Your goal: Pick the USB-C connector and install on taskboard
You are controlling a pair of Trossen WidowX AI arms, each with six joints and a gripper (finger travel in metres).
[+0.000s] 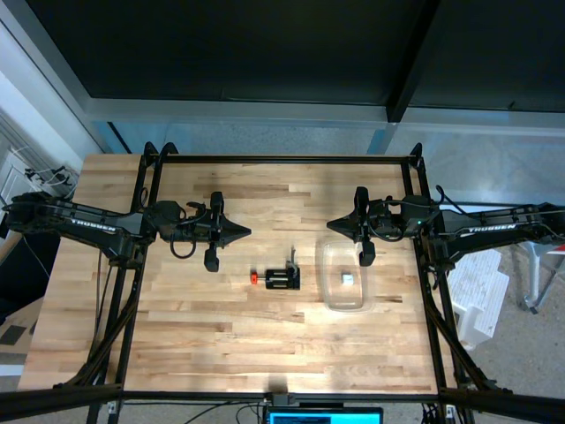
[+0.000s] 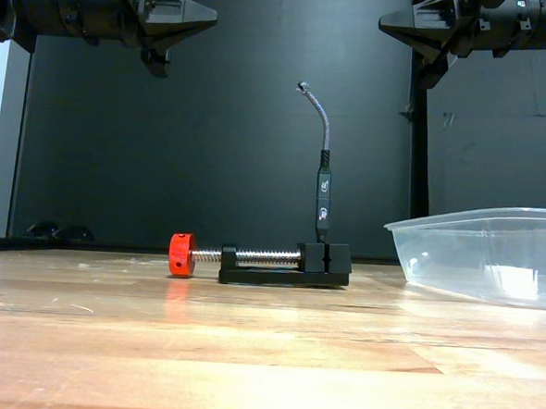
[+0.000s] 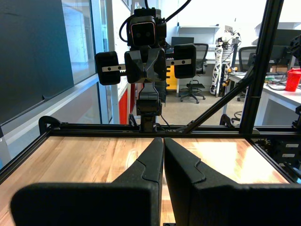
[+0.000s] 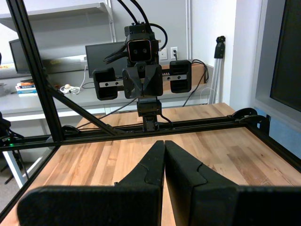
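Looks pretty much done to me: in the low view the black USB-C connector (image 2: 323, 194) stands upright on the vise (image 2: 283, 262) all by itself, with its braided cable (image 2: 325, 124) curling up from it and nothing holding it. Both arms hang high above the bench (image 2: 245, 351), one on each side, and the left hand (image 3: 163, 141) and right hand (image 4: 164, 143) are each closed on nothing. I'd guess all that's left is maybe checking it's fully seated.

Vise (image 1: 282, 279) between left gripper (image 1: 246, 232), right gripper (image 1: 331, 227)

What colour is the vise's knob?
Red; the knob shows best in the low view. The left gripper and right gripper hang shut above the table.
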